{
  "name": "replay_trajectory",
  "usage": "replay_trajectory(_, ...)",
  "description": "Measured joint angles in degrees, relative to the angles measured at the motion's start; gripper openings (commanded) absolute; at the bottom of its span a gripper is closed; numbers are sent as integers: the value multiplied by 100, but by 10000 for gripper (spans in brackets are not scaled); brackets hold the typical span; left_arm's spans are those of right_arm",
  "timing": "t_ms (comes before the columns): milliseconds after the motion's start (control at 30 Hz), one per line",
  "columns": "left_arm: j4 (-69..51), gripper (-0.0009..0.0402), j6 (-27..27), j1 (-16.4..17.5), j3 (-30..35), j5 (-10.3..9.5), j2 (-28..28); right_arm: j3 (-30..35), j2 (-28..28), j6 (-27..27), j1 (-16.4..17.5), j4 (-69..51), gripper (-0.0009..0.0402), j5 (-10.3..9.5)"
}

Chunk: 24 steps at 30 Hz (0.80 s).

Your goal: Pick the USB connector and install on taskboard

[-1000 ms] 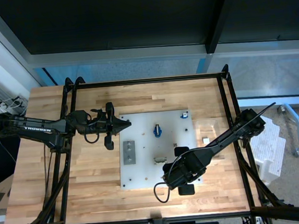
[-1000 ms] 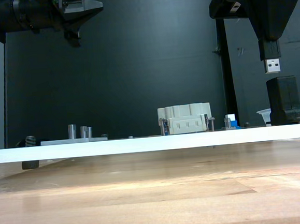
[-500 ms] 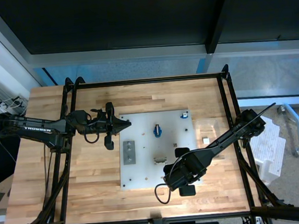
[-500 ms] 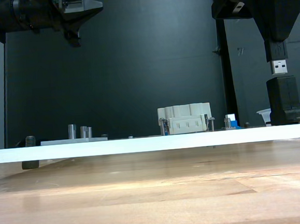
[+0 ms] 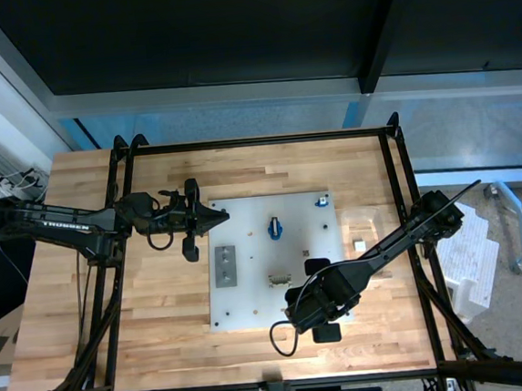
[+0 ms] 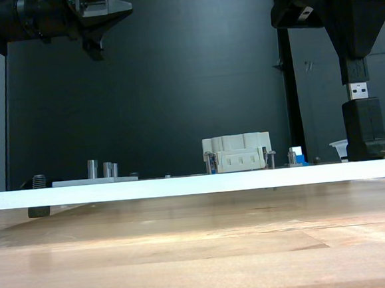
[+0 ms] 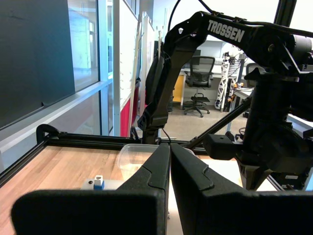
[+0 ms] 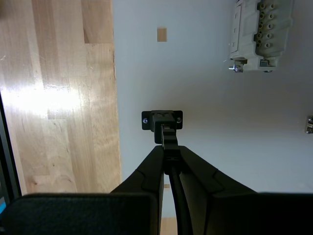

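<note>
Looking from high: finding the white square taskboard (image 5: pixel 251 288) lying flat on the table (image 5: pixel 87 293), the right gripper (image 5: pixel 321 322) hanging over its near right corner and hiding what it is holding. Parking the left gripper (image 5: pixel 217 217) in the air just off the board's far left corner, near the grey block (image 5: pixel 224 265) and apart from the blue clip (image 5: pixel 275 227). Looking from low: seeing the USB connector (image 6: pixel 355 81), black-bodied with a silver plug, pointing straight down, its tip meeting the mouth of the black fitting (image 6: pixel 365 130). Being pinched from above by the right gripper, with a beige socket (image 6: pixel 238 152) standing well apart on the left. Looking along the left wrist: pressing fingers (image 7: pixel 156 166) together on nothing, a clear tub (image 7: pixel 132 154) lying beyond. Looking along the right wrist: clamping narrowly on the connector's black body, directly over the fitting.
</note>
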Motion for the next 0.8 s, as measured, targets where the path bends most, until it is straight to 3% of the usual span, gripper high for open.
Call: replay_trajectory(800,-2,0,-2,0,0,0,0,-341,-26,-68,0,361,0,-63)
